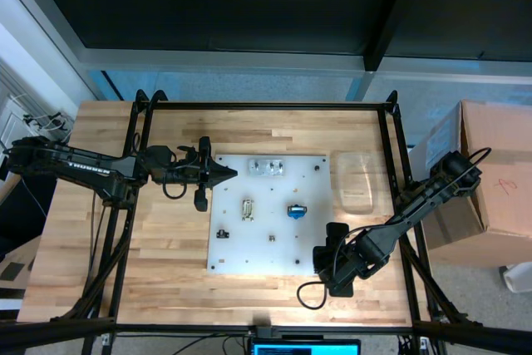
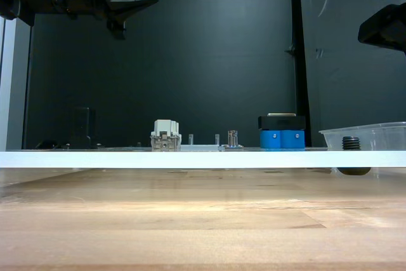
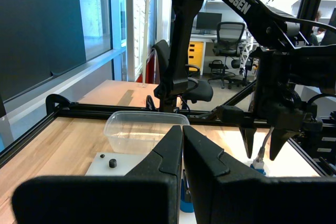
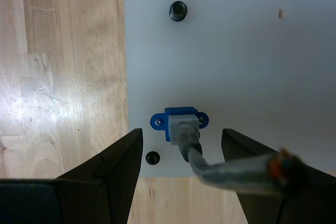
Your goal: Remove the RJ45 connector from the taskboard and place in the container
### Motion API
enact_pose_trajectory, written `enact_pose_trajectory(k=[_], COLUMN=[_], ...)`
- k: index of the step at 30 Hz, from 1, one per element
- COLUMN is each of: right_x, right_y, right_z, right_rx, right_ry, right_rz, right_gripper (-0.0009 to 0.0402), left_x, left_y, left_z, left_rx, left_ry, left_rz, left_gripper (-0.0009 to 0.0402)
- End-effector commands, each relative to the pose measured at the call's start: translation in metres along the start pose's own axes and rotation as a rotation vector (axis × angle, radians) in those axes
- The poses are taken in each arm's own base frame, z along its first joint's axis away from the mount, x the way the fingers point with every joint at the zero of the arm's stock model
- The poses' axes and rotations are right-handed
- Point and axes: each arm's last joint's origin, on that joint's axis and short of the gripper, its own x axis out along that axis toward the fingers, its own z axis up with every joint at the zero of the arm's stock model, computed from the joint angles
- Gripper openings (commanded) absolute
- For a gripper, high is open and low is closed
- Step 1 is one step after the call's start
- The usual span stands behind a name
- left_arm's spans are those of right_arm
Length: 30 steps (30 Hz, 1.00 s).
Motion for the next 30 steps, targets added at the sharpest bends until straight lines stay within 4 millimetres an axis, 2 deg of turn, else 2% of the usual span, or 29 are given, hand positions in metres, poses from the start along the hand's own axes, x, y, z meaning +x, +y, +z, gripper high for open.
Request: enact_pose_trajectory(k=[1, 5, 22, 30], right_x=[0.0011, 0.0008, 0.0001, -0.0027], right_y=[0.0001, 0.0000, -0.0004, -0.0015], right_z=[-0.0004, -0.0003, -0.0002, -0.0001], right_rx=[0.001, -0.001, -0.020, -0.020], right_ry=[-0.003, -0.005, -0.009, -0.015], right_rz=[0.003, 0.005, 0.004, 0.008], right_gripper=[0.0204, 0.0175, 0.0001, 0.0001], left_x=[0.0000, 0.0000, 0.0000, 0.0000], left_y=[0.0001, 0.0001, 0.0001, 0.0001], left_z=[0.0000, 0.0000, 0.0000, 0.0000], left_rx=[0.000, 0.000, 0.000, 0.000], left_ry=[0.000, 0.000, 0.000, 0.000], left_rz=[0.000, 0.000, 0.000, 0.000], left_gripper=[0.0000, 0.0000, 0.0000, 0.0000])
